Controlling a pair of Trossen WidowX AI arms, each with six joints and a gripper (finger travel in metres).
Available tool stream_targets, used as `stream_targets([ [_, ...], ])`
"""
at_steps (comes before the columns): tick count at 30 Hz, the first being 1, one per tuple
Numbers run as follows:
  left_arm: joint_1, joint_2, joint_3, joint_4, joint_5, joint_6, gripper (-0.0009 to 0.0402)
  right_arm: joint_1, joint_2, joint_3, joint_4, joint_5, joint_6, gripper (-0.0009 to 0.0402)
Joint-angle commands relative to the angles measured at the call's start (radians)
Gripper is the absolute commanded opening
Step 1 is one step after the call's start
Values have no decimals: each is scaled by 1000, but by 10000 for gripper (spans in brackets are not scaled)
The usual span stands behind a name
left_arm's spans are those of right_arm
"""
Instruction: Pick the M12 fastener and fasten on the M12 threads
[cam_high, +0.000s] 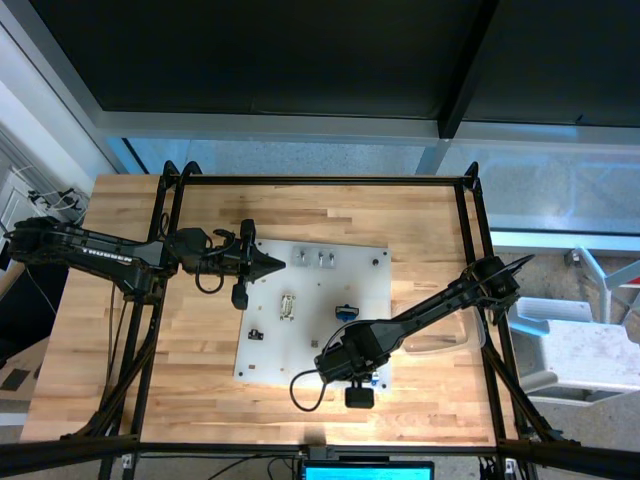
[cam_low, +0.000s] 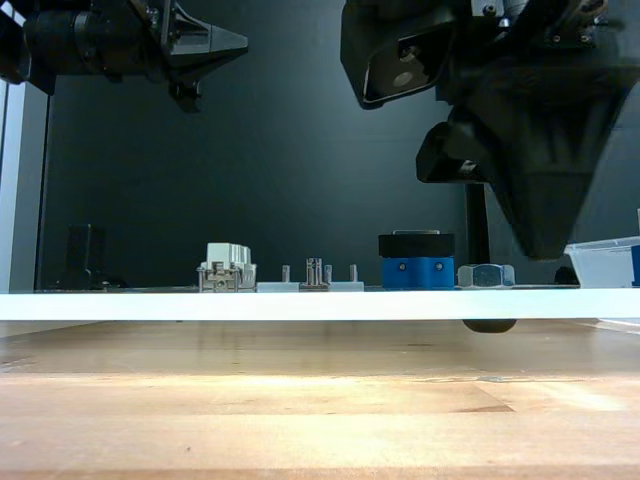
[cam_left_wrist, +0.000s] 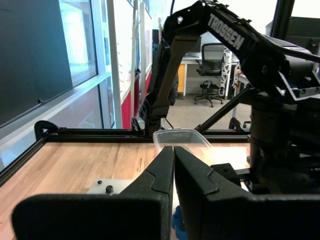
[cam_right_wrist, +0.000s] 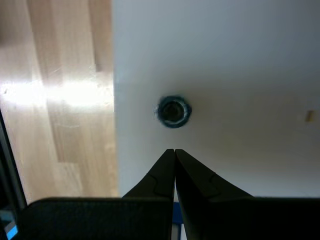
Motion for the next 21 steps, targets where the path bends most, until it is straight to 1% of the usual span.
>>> stream_targets([
  [1, 0, 0, 0, 1, 1, 0, 0, 1, -6, 0, 1, 6, 2, 0],
  [5, 0, 0, 0, 0, 1, 0, 0, 2, -24, 0, 1, 23, 2, 0],
  [21, 0, 0, 0, 0, 1, 0, 0, 3, -168, 0, -3, 25, 3, 0],
])
